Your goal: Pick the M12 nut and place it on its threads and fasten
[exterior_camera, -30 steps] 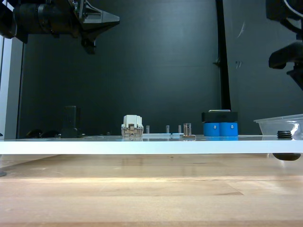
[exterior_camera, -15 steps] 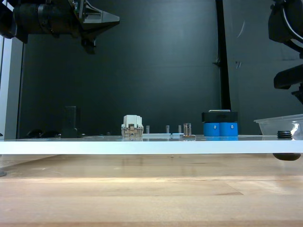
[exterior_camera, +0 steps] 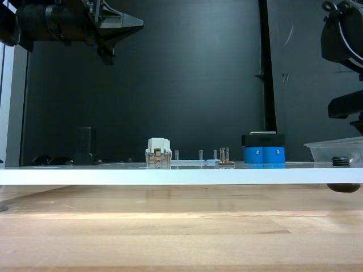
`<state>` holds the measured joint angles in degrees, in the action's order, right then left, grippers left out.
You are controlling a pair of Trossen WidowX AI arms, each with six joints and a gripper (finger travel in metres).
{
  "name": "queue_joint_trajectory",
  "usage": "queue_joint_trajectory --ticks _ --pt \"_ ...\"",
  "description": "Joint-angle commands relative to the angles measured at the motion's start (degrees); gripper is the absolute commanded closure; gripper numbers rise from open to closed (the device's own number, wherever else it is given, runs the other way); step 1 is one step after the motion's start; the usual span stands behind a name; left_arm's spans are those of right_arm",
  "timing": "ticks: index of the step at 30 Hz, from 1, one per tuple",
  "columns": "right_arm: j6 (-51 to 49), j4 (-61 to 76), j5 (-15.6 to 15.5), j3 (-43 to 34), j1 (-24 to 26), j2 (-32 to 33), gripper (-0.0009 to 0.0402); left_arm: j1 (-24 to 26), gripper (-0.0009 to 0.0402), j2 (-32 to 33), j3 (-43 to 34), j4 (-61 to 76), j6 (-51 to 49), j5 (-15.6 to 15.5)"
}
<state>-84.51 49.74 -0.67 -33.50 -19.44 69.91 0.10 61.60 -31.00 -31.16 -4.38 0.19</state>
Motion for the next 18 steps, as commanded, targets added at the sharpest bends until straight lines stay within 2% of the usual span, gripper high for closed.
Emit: queue_joint_trajectory --ticks 1,18 --pt "0.04 -0.72 0.04 0.74 0.02 0.02 0.0209 0.0 0.0393 0.0 0.0 -0.02 0.02 0.02" --pt "1.84 -2.91 0.02 2.21 0.07 0.02 0.0209 -0.02 0.0393 0.0 -0.02 -0.02 0.0 0.0"
